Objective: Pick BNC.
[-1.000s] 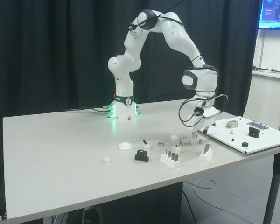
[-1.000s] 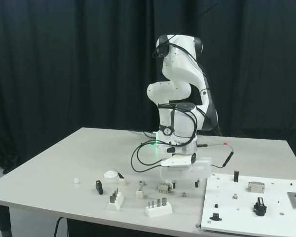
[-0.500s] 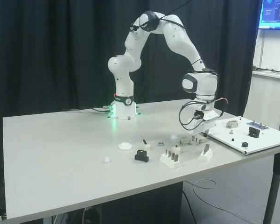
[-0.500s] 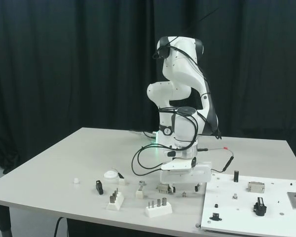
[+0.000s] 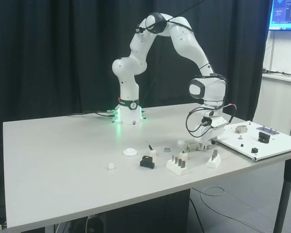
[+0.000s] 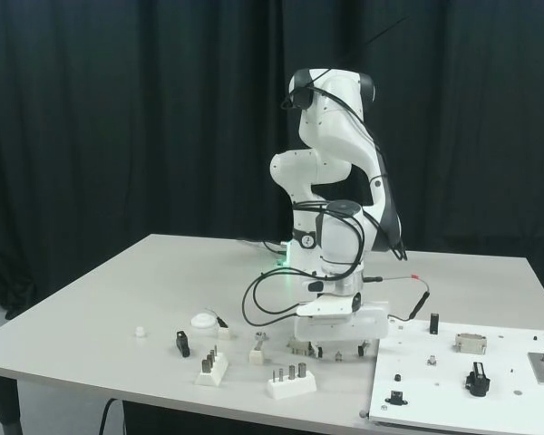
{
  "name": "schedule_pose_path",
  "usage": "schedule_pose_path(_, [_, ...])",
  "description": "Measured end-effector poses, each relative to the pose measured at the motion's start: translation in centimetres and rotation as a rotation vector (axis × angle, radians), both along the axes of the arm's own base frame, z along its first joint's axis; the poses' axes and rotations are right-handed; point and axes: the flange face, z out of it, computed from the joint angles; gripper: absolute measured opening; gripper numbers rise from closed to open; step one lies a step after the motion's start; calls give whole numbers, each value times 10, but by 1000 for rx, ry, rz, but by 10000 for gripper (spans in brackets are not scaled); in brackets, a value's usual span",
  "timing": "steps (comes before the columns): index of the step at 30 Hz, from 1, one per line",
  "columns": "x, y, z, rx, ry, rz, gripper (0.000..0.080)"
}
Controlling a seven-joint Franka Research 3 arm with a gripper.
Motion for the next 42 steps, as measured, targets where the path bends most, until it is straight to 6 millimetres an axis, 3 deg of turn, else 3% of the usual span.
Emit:
schedule_pose_path(8, [0,1,-4,-1,-1,-6,800])
schedule_pose_path(9, [0,1,-4,-1,-1,-7,702])
schedule_pose_path(14, [0,1,-5,0,0,-15,702])
schedule_pose_path(15, [0,1,-5,0,0,-16,514])
schedule_pose_path(24, [2,-2,-7,0,-7,-21,514])
schedule_pose_path(25, [3,-3,-7,0,-8,-22,170])
schedule_pose_path(29, [5,-5,-5,1,-12,-26,170])
schedule_pose_path(30, [5,-5,-5,1,-13,-27,127])
schedule_pose_path(42, [15,-7,6,10,-33,-35,128])
